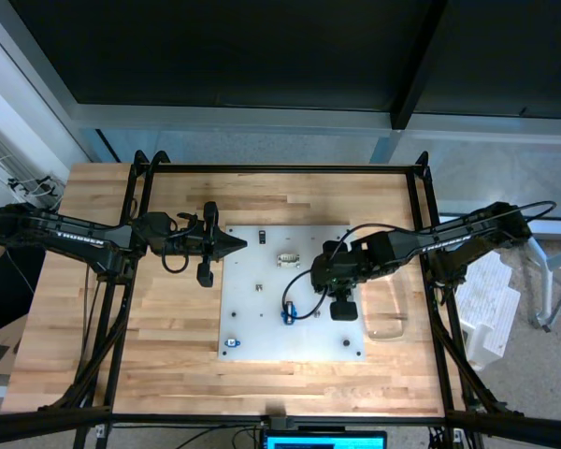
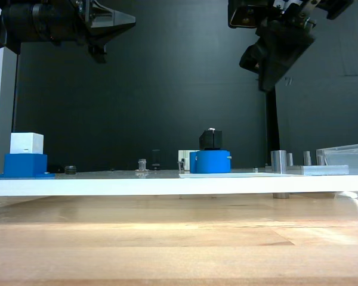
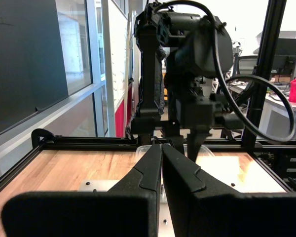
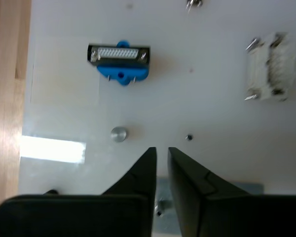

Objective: Remove the 16mm cylinder and place in the container

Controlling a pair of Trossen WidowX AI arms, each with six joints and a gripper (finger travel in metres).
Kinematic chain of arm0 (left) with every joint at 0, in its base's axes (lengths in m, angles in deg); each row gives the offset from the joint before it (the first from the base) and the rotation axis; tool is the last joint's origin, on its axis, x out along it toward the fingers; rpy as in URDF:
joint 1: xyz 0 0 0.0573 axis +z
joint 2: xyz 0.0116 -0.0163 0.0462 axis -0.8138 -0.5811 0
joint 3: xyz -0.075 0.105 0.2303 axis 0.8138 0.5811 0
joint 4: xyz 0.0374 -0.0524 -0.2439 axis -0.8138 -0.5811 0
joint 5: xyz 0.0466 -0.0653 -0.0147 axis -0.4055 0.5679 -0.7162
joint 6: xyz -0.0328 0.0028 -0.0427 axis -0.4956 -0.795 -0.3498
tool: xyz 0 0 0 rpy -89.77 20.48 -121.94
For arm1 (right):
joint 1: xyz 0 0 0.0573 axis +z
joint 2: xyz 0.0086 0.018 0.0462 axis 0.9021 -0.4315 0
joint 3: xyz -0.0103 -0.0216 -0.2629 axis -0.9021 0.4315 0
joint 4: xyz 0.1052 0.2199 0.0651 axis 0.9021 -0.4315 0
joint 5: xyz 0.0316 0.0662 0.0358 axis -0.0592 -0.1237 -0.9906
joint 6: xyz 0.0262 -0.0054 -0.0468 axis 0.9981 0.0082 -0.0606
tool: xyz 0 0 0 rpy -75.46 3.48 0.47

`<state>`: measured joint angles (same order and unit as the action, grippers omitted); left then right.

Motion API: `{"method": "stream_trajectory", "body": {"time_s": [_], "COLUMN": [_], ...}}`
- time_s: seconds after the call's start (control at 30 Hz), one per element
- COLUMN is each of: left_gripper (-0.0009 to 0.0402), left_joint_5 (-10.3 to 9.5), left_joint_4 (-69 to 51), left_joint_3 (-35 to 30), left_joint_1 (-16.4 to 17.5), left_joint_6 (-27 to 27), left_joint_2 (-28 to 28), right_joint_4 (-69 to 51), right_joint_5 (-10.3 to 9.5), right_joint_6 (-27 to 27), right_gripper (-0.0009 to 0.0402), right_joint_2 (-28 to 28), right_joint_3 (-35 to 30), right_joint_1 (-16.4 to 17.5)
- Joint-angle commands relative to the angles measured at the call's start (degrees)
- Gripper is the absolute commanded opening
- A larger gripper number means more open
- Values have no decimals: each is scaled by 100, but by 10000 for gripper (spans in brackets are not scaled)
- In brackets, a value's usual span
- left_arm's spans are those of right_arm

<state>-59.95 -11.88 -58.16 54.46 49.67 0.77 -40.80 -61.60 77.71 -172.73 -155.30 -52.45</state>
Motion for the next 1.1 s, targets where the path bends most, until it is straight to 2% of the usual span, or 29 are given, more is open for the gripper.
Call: {"method": "stream_trajectory", "body": {"time_s": [0.03,0.07,0.3,0.33,0.53,0.7,1.1], "left_gripper": [0,0,0,0,0,0,0], "left_joint_5": [2,2,2,2,2,0,2], "left_joint_4": [0,0,0,2,2,2,0], "left_joint_3": [-2,-2,-2,-2,-2,-2,-2], "left_joint_1": [2,2,2,0,2,0,2], "left_joint_6": [0,0,2,0,2,2,0], "left_joint_2": [-2,-2,-2,-2,-2,-2,-2], "right_joint_4": [-164,-181,-234,-280,-297,-278,-118], "right_joint_5": [76,136,181,247,286,284,284], "right_joint_6": [144,223,595,651,739,848,1001], "right_gripper": [68,79,155,164,202,205,177], "right_joint_2": [-153,-177,-337,-350,-651,-907,-1281], "right_joint_3": [-107,-111,-131,-153,-238,-348,-538], "right_joint_1": [57,81,175,197,323,444,577]}}
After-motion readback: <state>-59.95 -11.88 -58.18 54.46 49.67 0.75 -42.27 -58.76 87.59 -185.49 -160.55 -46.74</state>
